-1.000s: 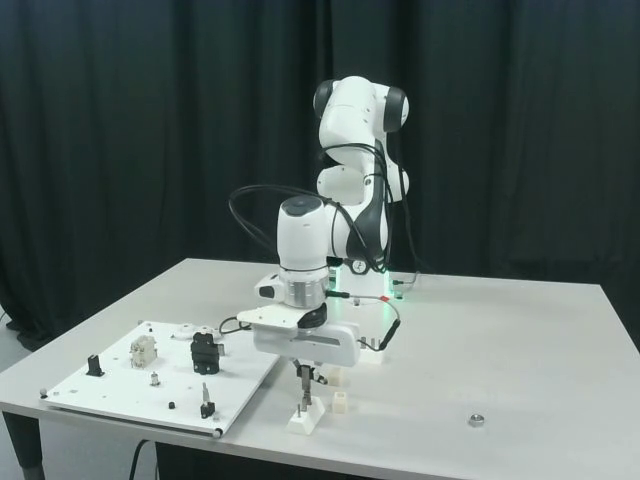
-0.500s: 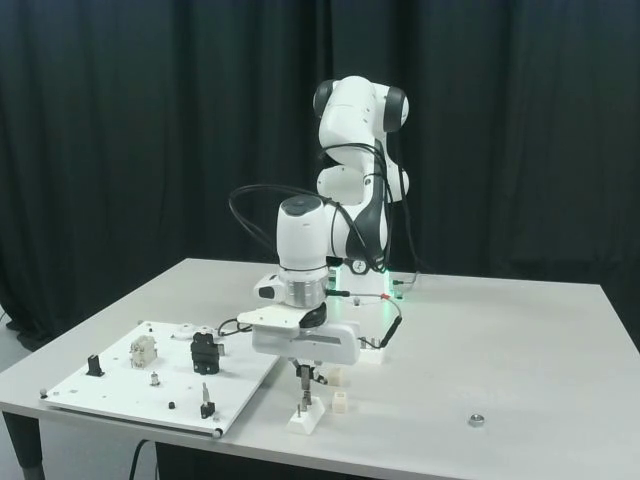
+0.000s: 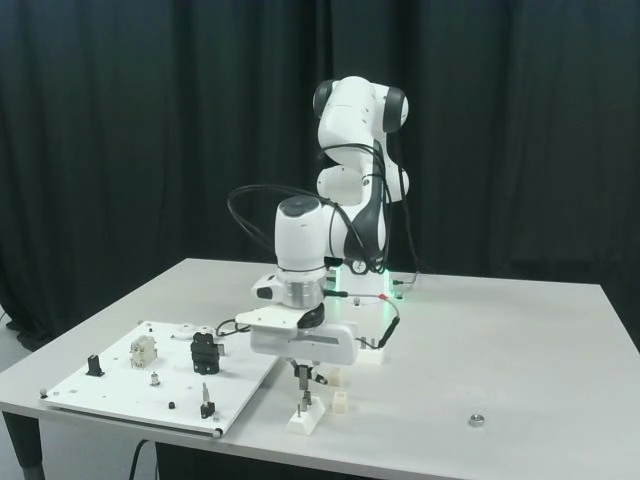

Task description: Insert square peg 4.

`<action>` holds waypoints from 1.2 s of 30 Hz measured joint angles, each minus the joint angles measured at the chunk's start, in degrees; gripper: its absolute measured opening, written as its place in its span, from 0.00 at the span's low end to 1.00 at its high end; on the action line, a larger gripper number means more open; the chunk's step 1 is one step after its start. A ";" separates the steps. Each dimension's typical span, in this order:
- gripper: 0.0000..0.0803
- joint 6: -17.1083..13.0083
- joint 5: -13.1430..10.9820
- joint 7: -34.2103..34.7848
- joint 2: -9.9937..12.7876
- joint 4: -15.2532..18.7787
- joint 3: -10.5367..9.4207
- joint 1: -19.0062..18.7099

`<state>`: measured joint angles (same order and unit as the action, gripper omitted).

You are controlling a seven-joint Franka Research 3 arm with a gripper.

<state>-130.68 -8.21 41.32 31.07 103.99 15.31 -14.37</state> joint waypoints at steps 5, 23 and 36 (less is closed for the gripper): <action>0.19 -0.06 0.00 0.00 0.02 0.00 0.00 0.11; 0.19 -0.64 0.10 0.00 0.01 -0.07 0.11 0.38; 0.19 -1.85 2.06 0.00 -0.06 -2.12 1.38 0.43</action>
